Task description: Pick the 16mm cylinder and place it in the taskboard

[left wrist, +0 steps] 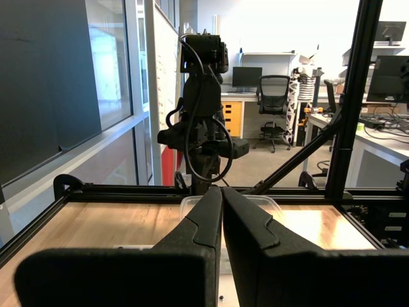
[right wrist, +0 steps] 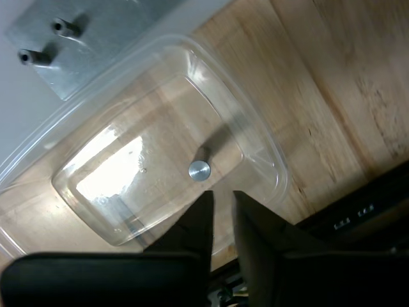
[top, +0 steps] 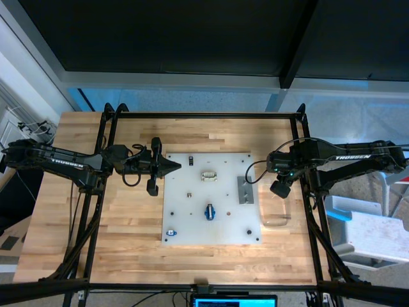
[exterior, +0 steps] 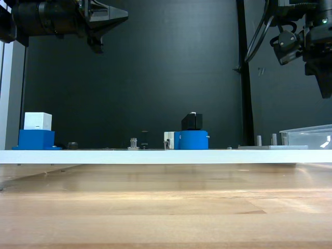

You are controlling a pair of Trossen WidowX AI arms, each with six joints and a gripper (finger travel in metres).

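Two robot arms reach over a wooden table [top: 128,217] that carries the white taskboard [top: 192,217].

The right gripper [right wrist: 221,195] hangs above a clear tray [right wrist: 265,157], which lies on the table just off the taskboard's right edge. Its fingers are only a narrow gap apart and hold nothing. The left gripper [top: 176,164] hovers high over the taskboard's left edge, near the far-left corner, with its fingers pressed together and empty.

The 16mm cylinder [right wrist: 199,169] is inside the tray, on the floor near its middle and clear of the walls. It stands on end, so its long axis is vertical and its round silver top faces up toward the right wrist camera. The high view does not show it.

The step in hand looks like the pick. To do it well:
- The fingers should probably spread wider than the peg before coming down.
- The gripper should sit directly over the round top, which now lies just ahead of the fingertips.
- A straight vertical descent would put 1 finger on each side, clamping the curved wall low enough to keep the peg upright.
- A glancing touch could tip it over or send it rolling across the tray.

Which taskboard hole it belongs in cannot be told. The grey block [right wrist: 96,32] with 2 pins sits beside the tray.
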